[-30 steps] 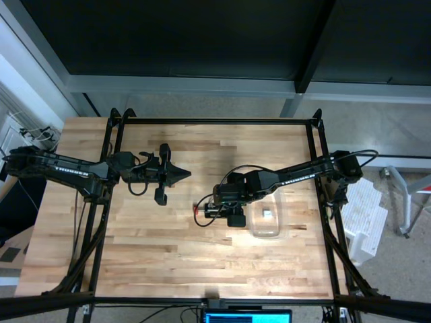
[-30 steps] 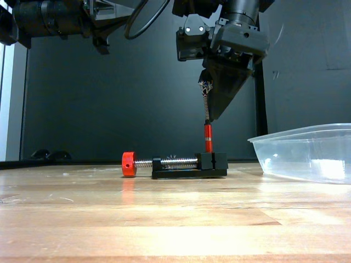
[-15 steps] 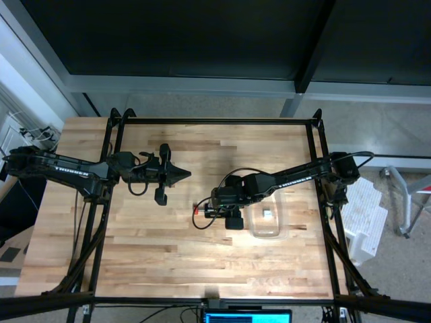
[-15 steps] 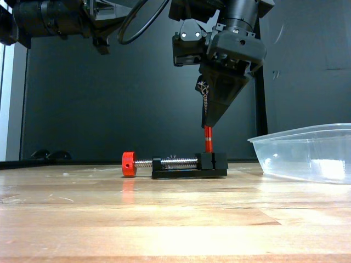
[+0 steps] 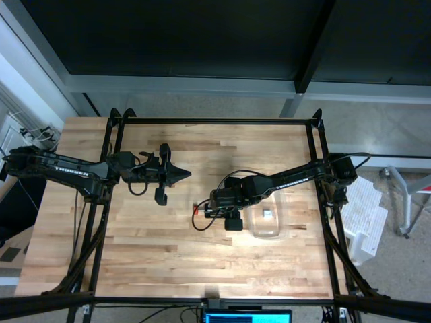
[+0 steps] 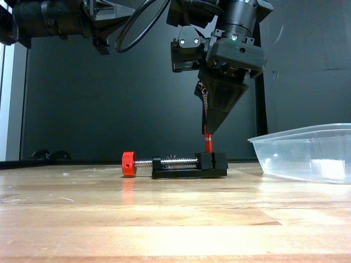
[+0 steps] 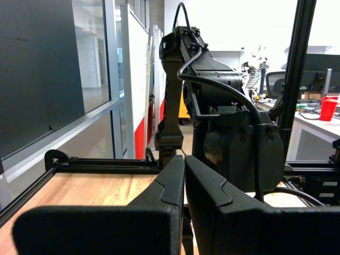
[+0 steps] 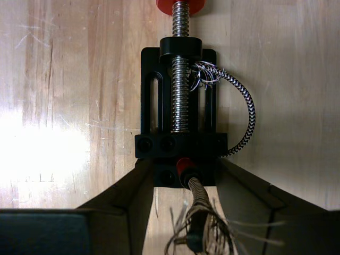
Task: Remove the RCA connector from the receptacle and place in the container
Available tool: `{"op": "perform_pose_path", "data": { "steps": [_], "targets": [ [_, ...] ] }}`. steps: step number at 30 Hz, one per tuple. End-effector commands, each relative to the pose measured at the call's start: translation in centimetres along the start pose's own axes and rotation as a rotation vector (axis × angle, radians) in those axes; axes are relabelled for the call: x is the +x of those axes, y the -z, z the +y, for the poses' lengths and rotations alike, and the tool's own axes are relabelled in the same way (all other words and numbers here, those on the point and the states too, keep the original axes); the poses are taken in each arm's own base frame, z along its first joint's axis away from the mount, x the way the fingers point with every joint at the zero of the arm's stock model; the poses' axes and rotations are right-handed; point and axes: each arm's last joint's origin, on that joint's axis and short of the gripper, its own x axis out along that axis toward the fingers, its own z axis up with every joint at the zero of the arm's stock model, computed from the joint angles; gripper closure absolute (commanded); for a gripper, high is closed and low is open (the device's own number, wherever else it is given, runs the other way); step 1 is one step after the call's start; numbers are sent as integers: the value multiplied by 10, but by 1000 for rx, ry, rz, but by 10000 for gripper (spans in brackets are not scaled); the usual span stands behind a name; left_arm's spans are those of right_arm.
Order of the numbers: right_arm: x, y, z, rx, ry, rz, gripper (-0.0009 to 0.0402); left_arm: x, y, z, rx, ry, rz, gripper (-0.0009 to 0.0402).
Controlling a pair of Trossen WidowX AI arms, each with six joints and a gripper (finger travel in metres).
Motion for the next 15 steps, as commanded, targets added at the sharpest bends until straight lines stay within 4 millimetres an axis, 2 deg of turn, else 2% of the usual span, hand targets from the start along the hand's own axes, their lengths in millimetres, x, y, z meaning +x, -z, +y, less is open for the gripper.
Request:
{"op": "perform_pose_path", "data": {
  "steps": [1,15],
  "targets": [
    [0,0,0,1,-1,2,273,0,0,0,0,0,0,393],
    [-2,0,0,-2,-1,-5,374,0,0,0,0,0,0,393]
  ]
}}
